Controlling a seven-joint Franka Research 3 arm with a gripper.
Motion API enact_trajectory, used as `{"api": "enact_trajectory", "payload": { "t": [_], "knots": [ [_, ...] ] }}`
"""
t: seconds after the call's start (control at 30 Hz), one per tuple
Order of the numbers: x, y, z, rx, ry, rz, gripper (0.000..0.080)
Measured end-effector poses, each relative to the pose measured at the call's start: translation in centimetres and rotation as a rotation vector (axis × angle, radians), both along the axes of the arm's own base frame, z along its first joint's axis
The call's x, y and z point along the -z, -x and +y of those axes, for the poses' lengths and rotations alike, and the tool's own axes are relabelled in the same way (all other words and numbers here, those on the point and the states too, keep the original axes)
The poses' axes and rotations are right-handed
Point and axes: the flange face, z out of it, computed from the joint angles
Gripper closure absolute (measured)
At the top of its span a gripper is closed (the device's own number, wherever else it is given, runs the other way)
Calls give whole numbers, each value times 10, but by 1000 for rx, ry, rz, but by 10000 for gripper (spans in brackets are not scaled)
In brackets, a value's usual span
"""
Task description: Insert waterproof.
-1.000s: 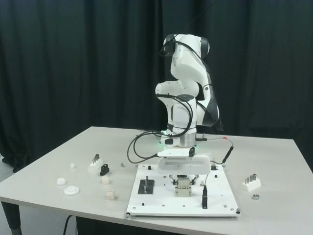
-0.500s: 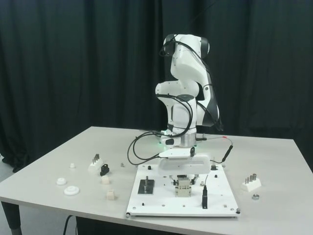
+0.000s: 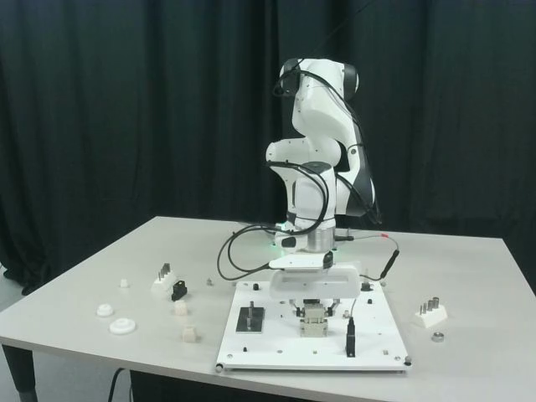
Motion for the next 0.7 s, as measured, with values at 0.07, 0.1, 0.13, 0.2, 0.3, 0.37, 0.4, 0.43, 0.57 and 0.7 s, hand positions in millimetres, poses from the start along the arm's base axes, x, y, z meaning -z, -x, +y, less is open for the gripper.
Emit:
{"api": "enact_trajectory", "payload": {
  "t": [0.07,0.1,0.13,0.2,0.3,0.37,0.4,0.43,0.57,0.7],
  "knots": [
    [0,0,0,11,-1,0,183],
    [0,0,0,16,-2,1,183],
    [0,0,0,22,-2,1,183],
    [0,0,0,32,-3,1,183],
    [1,0,0,50,-5,2,183],
    [1,0,-1,63,-6,3,183],
    [2,0,-1,68,-6,3,183],
    [2,0,-1,73,-7,4,183],
    [3,0,-1,79,-9,4,183],
    [3,0,-1,86,-10,5,183]
  ]
}}
